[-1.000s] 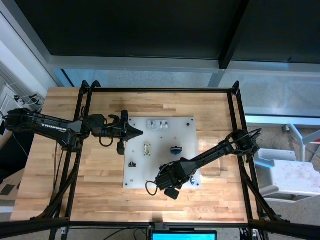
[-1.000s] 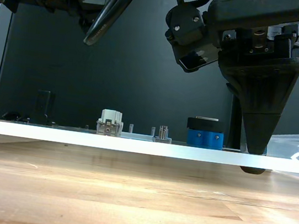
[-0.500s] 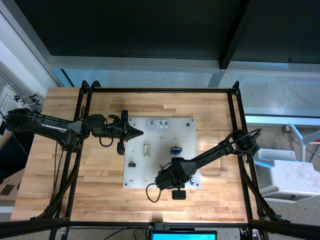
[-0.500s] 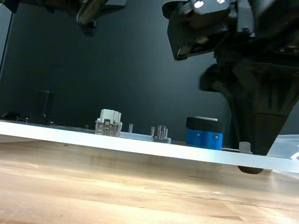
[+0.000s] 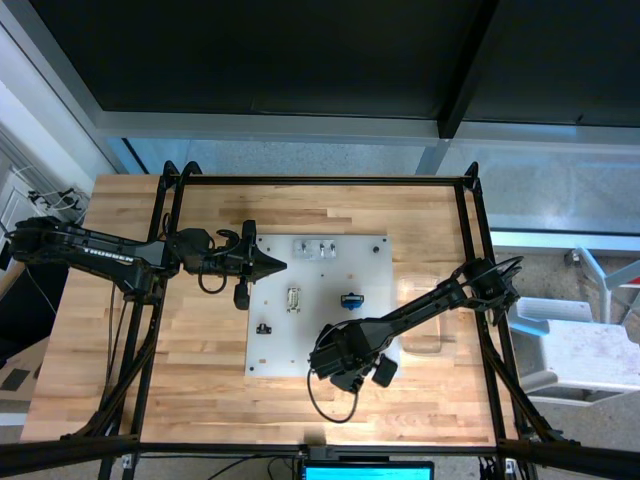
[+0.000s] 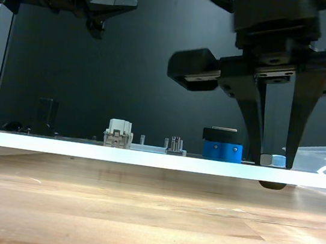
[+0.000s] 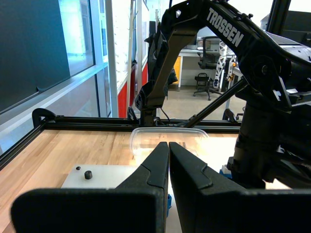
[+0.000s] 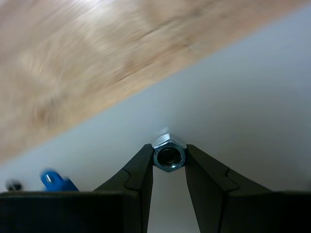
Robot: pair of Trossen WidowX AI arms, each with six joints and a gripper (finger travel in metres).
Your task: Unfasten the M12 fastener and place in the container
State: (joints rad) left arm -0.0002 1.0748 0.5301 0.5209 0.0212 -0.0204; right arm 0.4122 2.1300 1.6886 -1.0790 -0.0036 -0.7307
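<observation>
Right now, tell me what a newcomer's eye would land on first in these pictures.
The right gripper stands upright at the near right edge of the white board, its two fingers shut on a small silver nut low against the board. Across the table, the left gripper hangs shut above the board's left edge, touching nothing.

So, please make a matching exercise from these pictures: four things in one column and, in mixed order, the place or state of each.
Things:
1. left tool
2. right tool
3. silver nut
4. clear tray

Places or states:
A. on the table, beside the white board's right edge
B. shut on nothing, high above the board's far left part
C. pointing down, shut on the nut
D. between two black fingertips, near the board's near edge

Pairs: 1-B, 2-C, 3-D, 4-A.
</observation>
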